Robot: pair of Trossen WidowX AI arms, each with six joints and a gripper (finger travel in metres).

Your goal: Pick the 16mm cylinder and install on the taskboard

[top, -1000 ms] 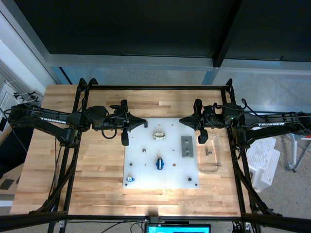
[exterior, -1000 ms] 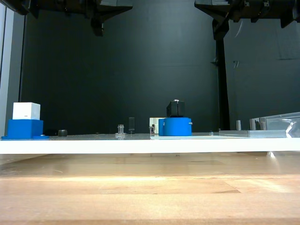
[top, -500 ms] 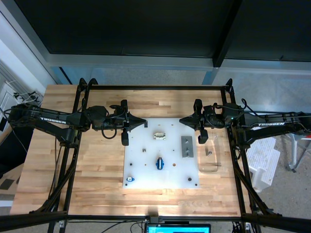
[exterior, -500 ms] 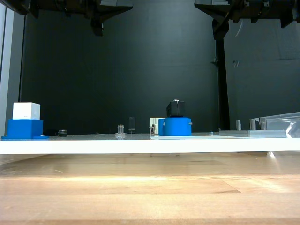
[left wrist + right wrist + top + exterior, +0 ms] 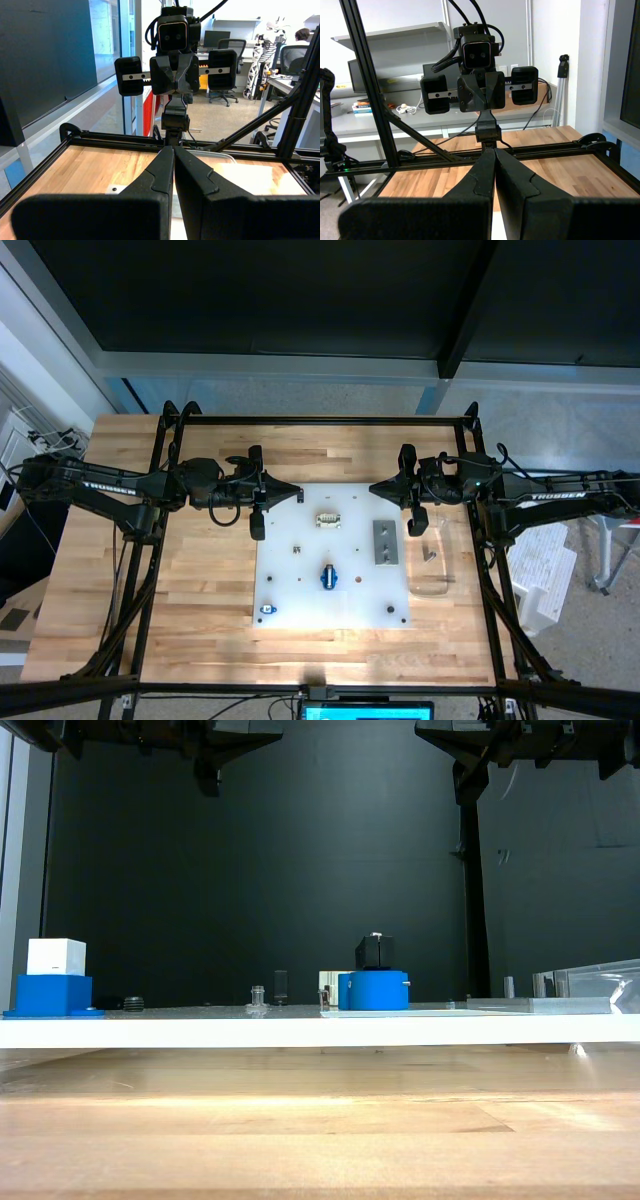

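The taskboard (image 5: 300,585) lies flat on the wooden table (image 5: 200,580). On it sit a grey metal block (image 5: 385,542), a blue part (image 5: 328,577), a beige connector (image 5: 326,519) and a small blue and white piece (image 5: 267,611). A clear tray (image 5: 440,585) lies just beside the board's right edge. The 16mm cylinder (image 5: 430,554) stands in that tray, out in the open.

The 2 arms reach in level, high above the board's far edge, tips facing each other but apart. The left gripper (image 5: 297,493) is closed tight and holds nothing. The right gripper (image 5: 374,489) is closed tight too, holding nothing, well apart from the cylinder.
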